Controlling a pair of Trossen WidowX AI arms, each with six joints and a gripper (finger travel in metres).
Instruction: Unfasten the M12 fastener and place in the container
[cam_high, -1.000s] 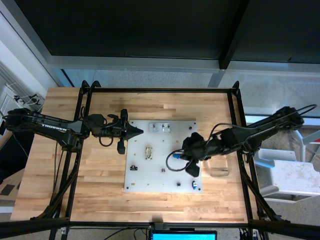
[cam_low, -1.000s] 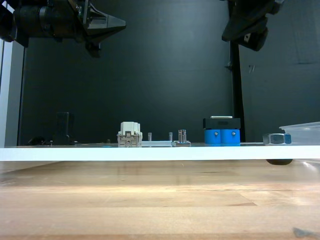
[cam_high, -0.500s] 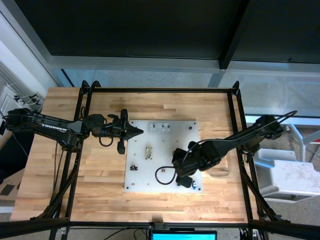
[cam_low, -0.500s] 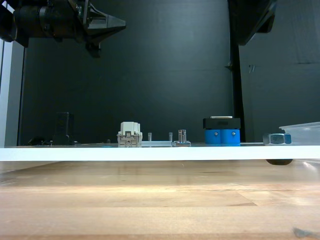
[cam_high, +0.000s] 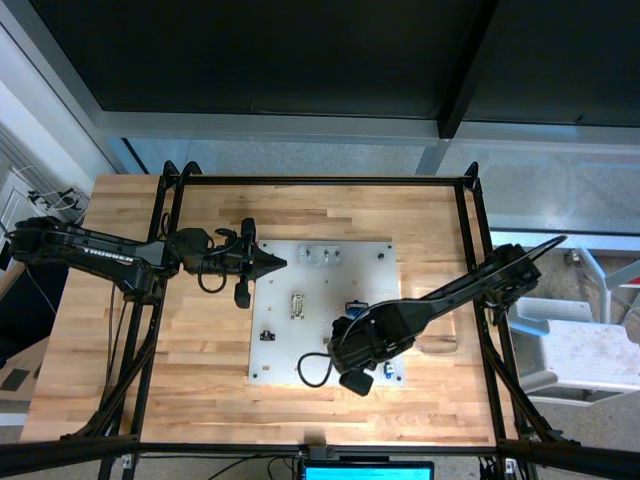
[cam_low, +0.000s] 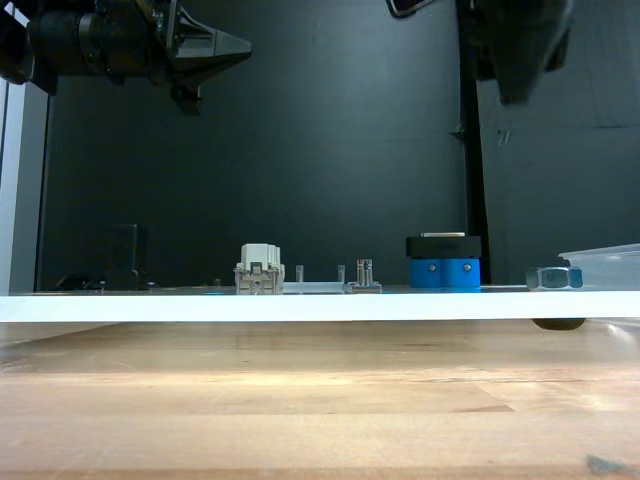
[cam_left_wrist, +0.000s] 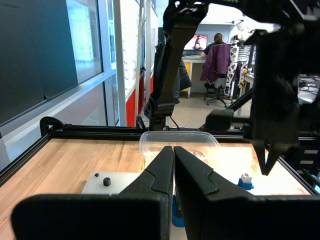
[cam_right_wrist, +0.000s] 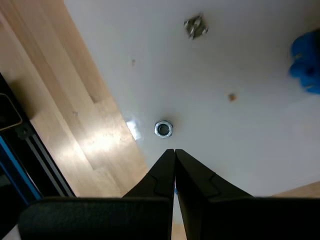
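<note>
The right gripper (cam_right_wrist: 174, 151) had its two fingers pressed together, holding nothing, and it hung high over the near right part of the white board (cam_high: 285, 350). Just past its tip sat the little silver nut (cam_right_wrist: 163, 129), down on the board close to the edge. It looked to be on its stud, but no ribs showed, so I cannot tell for sure. The clear container (cam_high: 440, 345) lay on the bench (cam_high: 200, 400) just beside the board's right edge, and the nut was not in it. Over the board's far left corner, the left gripper (cam_high: 272, 263) was pressed together too, up in the air, holding nothing. If the right gripper came down without spreading, it would bump the nut's top instead of going around it. The nut was small and smooth, so it could slip while being turned. Once loose, it could roll off the near edge or drop before reaching the container. I counted two grippers, one nut, one container and one board.
</note>
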